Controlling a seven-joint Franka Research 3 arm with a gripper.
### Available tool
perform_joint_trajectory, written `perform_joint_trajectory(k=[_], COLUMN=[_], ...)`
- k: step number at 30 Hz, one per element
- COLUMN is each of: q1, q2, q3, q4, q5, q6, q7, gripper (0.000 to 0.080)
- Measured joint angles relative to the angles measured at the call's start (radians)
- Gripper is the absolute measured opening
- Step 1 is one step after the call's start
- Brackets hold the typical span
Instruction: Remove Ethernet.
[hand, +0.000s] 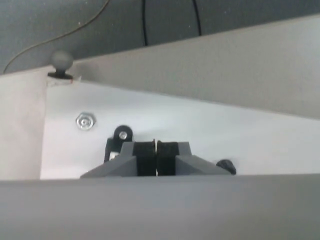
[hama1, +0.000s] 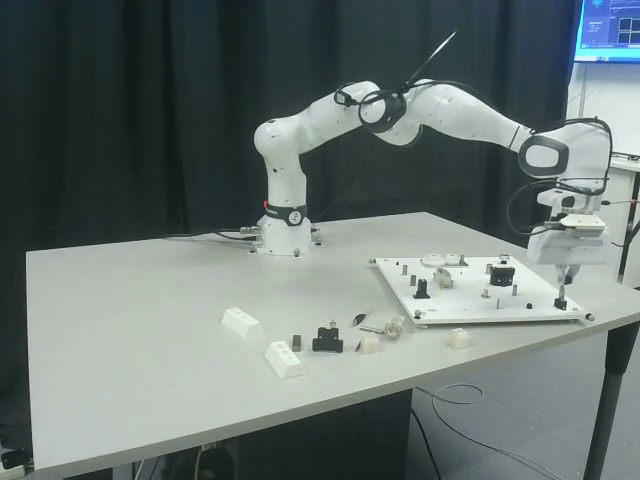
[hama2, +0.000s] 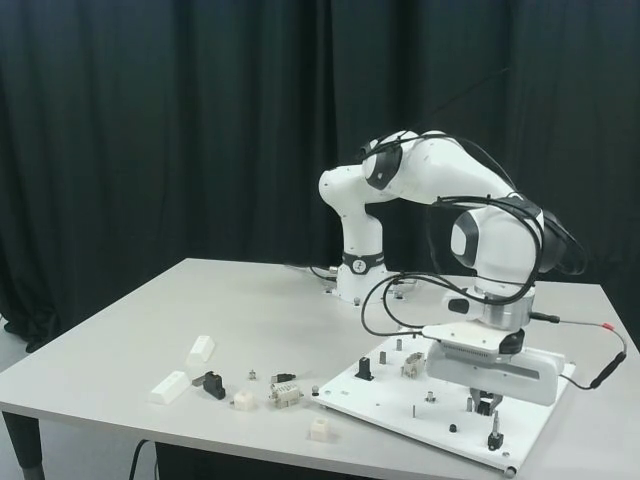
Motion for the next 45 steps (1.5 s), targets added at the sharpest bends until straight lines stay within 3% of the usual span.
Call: perform_joint_trajectory(k=[12,25,26,28,29,33,34,42,43,45], q1=[0.006,0.016,0.016,0.017,0.018,0.020,0.020,0.022,0.023,0.025], q2=[-0.025,-0.030,-0.030,-0.030,-0.030,-0.030,-0.030,-0.024,-0.023,-0.020], q3=[0.000,0.003,0.003,0.003,0.003,0.003,0.003,0.005,0.005,0.005], q4=[0.000,0.001,0.000,0.000,0.000,0.000,0.000,-0.005,-0.007,-0.010], q5=[0.013,0.021,0.021,0.021,0.021,0.019,0.019,0.019,0.019,0.019], q6=[-0.039,-0.048,-0.048,-0.049,-0.049,-0.049,-0.049,-0.047,-0.047,-0.045], q7=[0.000,0.004,0.005,0.005,0.005,0.005,0.007,0.028,0.028,0.028], gripper=[0.0001,0.0001,0.0099,0.0099,0.0392,0.0392,0.0713,0.0713,0.0795,0.0795])
